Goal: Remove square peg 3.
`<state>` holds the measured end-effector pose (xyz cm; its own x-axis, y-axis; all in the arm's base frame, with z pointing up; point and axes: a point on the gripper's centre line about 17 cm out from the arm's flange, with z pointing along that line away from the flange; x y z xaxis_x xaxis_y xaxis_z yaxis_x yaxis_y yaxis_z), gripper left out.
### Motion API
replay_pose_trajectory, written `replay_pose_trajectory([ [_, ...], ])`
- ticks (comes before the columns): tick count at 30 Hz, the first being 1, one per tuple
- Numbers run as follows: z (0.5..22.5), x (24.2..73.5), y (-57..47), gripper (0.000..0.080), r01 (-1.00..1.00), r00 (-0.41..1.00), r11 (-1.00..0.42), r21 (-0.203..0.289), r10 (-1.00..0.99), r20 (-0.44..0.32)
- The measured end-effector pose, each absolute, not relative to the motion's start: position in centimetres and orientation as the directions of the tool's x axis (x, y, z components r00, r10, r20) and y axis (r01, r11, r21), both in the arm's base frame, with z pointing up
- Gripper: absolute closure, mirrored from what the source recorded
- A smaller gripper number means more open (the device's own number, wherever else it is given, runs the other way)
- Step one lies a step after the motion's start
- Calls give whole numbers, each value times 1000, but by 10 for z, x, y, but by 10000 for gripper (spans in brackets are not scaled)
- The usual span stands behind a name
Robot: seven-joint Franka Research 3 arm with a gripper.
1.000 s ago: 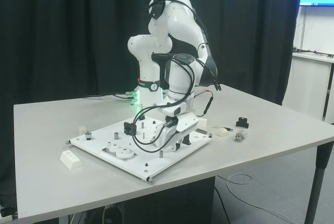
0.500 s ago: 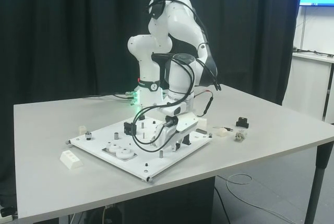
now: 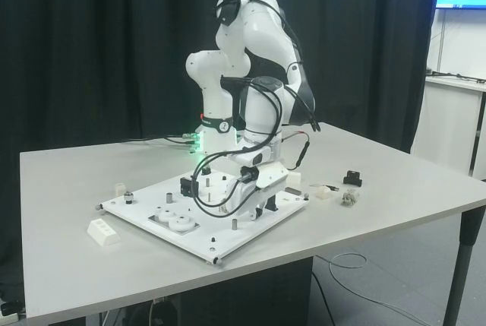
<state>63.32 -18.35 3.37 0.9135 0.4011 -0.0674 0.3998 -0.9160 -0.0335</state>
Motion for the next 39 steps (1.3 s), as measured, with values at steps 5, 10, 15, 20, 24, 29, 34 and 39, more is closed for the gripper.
replay_pose_trajectory([
  [5,34,633,-183,725,398,915,-917,-25,399,-56],
  [10,34,633,-183,725,399,916,-917,-17,400,-44],
  [15,34,634,-183,725,401,916,-916,-8,401,-33],
  [20,35,635,-183,725,401,916,-916,-6,401,-29],
  [24,36,635,-183,725,401,916,-916,-5,401,-27],
  [29,36,635,-183,725,398,917,-917,-6,398,-25],
  [34,36,635,-183,725,394,919,-919,-8,394,-23],
  [39,36,635,-183,726,391,920,-920,-10,391,-21],
])
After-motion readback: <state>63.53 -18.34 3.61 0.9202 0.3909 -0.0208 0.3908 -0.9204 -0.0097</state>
